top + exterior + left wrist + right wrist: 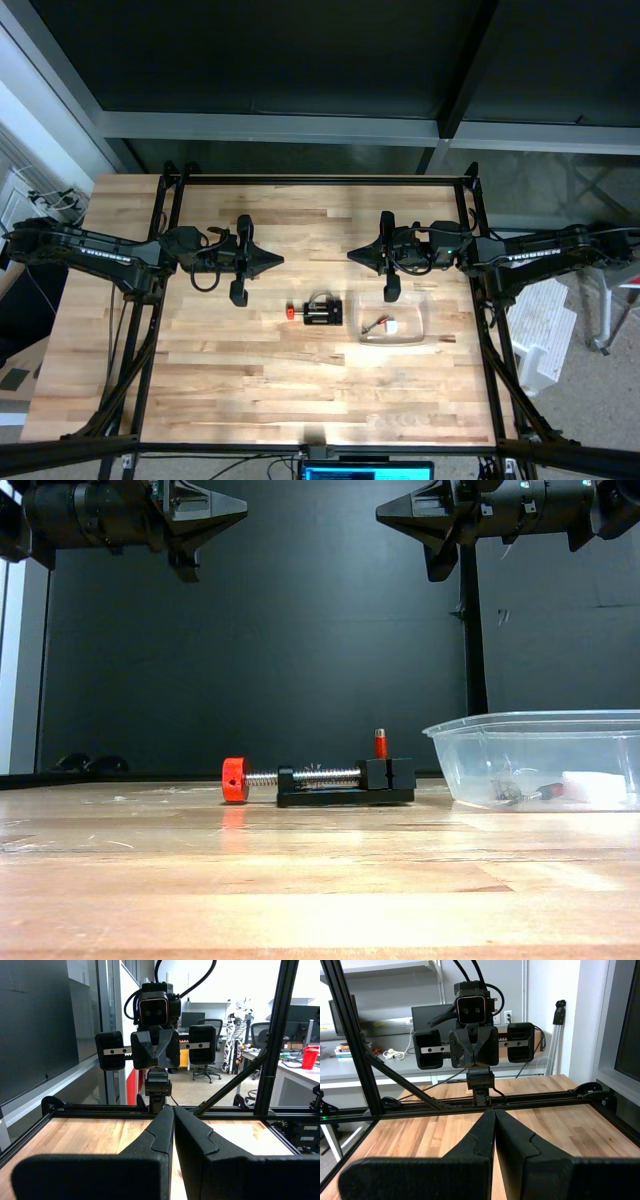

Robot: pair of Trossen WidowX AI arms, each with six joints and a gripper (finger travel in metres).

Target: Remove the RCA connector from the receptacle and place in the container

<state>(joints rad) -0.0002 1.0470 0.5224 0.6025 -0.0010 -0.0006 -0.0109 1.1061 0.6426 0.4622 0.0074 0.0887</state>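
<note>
Both arms are raised well above the table (250,370), their grippers pointing inward at each other across the middle.

Left gripper (279,260): fingers pressed together with no gap in the left wrist view, holding nothing. It hangs high, to the left of the receptacle (318,312) and beyond it.

Right gripper (351,256): fingers likewise closed flat against each other and empty. It hangs at about the same height, beyond the container (425,318).

Receptacle: the black block lies flat on the table near the centre, with its end cap (234,779) pointing left and a bare screw thread between cap and block. The wire loop (322,298) arches over the block. A short red post (380,743) stands upright on the block's right part — I cannot tell what it is.

Container: it sits on the table just right of the receptacle, apart from it.

Connector (373,325): it lies flat on the container floor — red part and thin metal stem are visible through the clear wall in the low view. A white piece (391,327) lies just right of it, also inside. Neither gripper is near either item.
</note>
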